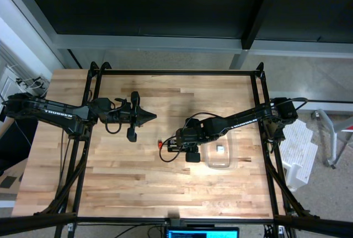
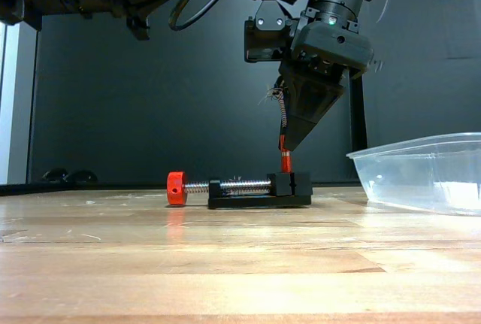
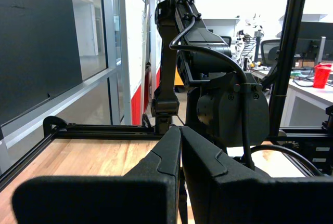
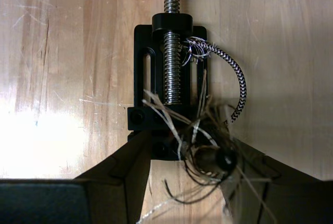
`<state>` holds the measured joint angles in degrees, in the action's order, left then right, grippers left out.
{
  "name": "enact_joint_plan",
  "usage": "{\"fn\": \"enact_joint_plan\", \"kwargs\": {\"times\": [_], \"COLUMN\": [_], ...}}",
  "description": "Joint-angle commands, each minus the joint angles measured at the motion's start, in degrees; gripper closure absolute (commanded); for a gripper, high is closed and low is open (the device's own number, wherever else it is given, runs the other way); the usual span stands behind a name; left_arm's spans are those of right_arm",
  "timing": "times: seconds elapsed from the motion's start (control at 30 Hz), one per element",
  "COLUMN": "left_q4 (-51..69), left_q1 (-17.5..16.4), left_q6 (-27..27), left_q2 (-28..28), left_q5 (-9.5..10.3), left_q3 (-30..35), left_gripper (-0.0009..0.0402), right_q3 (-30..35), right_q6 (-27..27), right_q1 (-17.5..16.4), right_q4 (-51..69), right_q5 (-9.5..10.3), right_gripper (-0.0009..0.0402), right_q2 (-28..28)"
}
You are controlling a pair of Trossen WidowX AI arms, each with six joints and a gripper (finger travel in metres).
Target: Remove the RCA connector from the receptacle and place in the container
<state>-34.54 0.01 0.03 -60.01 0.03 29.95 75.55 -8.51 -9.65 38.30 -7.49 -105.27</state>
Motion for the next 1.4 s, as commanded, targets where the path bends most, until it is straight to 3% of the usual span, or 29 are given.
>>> {"fn": "enact_joint_plan", "kwargs": {"times": [0.03, 0.8, 1.4], "left_q4": [0.0, 0.0, 0.0], "left_q1": [0.0, 0.0, 0.0], "left_q6": [0.0, 0.0, 0.0], "left_q2": [0.0, 0.0, 0.0], "left_q5": [0.00, 0.00, 0.00], "left_q3": [0.0, 0.0, 0.0], "left_gripper": [0.0393, 0.0393, 0.0393], "right_q3": [-0.1, -0.1, -0.1], "right_q6": [0.0, 0.0, 0.0], "right_q1": [0.0, 0.0, 0.0], "right_q4": [0.0, -0.4, 0.3], "right_q5": [-0.02, -0.02, 0.00], "right_gripper": [0.0262, 0.0394, 0.0389], "right_q2": [0.1, 0.1, 3.8]}}
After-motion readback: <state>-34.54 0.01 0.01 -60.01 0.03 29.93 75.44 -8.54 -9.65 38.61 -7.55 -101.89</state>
